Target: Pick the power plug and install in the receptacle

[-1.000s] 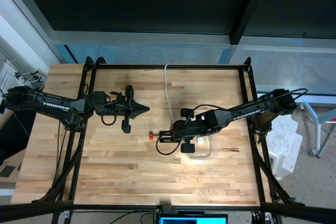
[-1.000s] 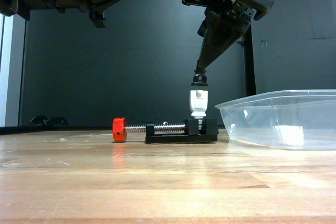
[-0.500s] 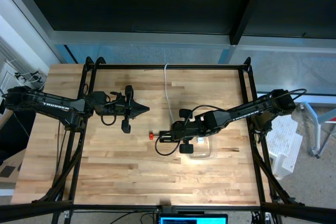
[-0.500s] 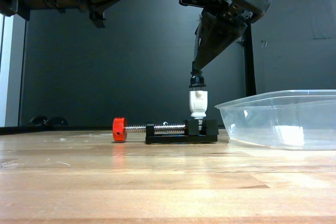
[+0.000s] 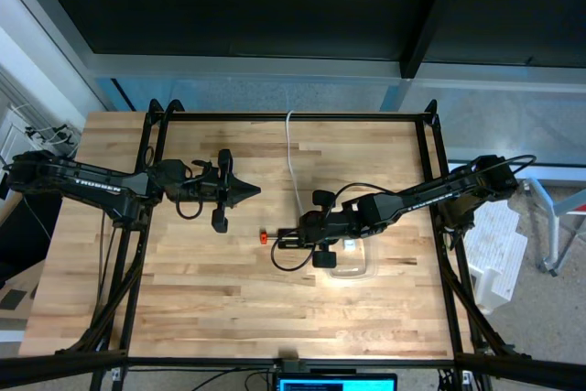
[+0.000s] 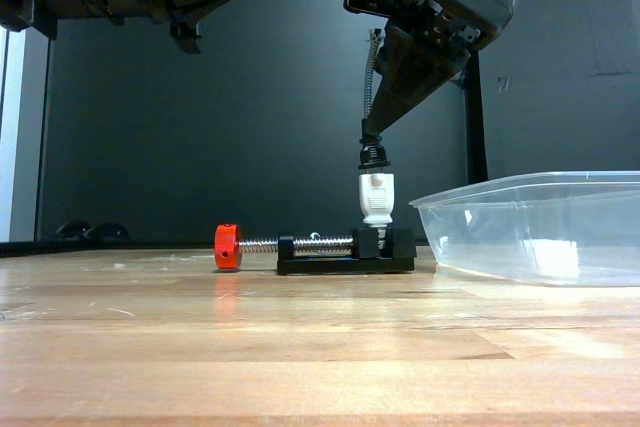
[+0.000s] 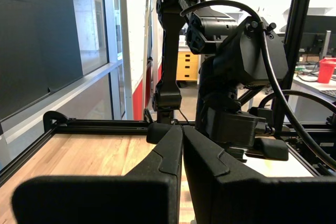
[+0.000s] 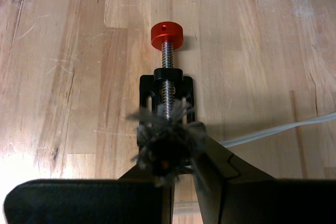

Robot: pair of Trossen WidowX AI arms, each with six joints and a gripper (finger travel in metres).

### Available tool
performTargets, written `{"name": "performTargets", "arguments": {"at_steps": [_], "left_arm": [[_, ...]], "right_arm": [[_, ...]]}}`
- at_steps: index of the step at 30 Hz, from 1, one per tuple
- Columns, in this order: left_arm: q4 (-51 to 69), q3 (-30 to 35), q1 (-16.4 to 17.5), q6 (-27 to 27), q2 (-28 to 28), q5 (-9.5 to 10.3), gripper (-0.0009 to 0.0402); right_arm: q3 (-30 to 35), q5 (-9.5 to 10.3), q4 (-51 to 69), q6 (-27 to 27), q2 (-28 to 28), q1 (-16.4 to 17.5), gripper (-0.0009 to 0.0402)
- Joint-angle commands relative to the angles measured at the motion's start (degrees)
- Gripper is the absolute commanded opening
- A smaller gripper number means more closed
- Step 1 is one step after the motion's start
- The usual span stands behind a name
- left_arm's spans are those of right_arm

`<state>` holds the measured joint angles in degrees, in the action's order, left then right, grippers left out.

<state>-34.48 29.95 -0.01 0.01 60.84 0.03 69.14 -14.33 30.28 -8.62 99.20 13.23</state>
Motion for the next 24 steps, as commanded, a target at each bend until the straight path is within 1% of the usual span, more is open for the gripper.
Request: {"name": "performTargets", "arguments": {"at_steps": [1,6,13,21,24], "left_arm": [[-0.02,0.0,0.02,0.0,0.02,0.0,0.0],[-0.02,0.0,0.0,0.0,0.02,0.0,0.0],[-0.02,0.0,0.0,0.0,0.02,0.0,0.0],[-0.02,0.0,0.02,0.0,0.02,0.0,0.0],[-0.02,0.0,0.02,0.0,0.02,0.0,0.0]], "right_arm": [[-1.68,0.33,-0.24,-0.11,-0.04,-0.02,0.0],[-4.81,0.33,-2.86,-1.22,-1.55,-0.02,0.0],[-7.39,0.35,-5.97,-1.42,-2.25,0.0,0.0],[-6.05,0.37,-5.27,-1.4,-2.47,0.09,0.0001],[-5.55,0.37,-4.74,-1.38,-2.47,0.13,0.0007]]}}
